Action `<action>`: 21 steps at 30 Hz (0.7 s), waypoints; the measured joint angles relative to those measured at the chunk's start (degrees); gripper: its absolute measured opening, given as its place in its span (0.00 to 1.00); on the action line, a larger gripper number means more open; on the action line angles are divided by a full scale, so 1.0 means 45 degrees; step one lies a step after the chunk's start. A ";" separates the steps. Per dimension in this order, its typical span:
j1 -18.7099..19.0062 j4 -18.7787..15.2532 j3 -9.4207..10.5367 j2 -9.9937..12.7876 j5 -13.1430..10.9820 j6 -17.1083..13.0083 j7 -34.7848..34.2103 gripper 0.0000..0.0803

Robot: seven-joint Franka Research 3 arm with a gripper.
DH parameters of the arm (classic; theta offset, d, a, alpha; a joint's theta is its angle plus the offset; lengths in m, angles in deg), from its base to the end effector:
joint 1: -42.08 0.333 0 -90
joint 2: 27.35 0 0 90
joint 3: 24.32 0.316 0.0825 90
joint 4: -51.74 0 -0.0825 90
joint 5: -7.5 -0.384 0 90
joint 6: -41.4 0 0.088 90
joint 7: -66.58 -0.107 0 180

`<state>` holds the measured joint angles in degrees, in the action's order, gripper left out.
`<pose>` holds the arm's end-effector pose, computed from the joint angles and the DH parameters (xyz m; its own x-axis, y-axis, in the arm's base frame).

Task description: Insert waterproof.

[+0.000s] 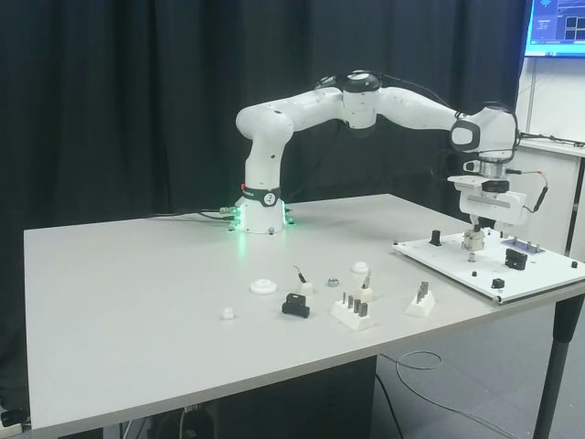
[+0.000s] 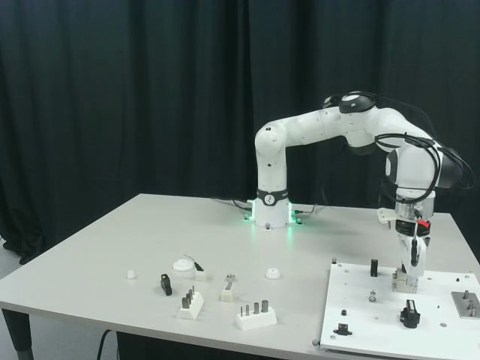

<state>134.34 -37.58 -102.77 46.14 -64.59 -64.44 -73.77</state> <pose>0.5359 0.4398 0.2592 -0.6907 -0.7209 -0.0563 -0.7178 0.6930 -0.0678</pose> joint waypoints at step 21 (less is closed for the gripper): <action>0.0001 0.0035 0.0027 -0.0086 0.0000 0.0748 0.0018 1.00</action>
<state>134.35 -37.42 -102.64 45.75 -64.59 -61.08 -73.69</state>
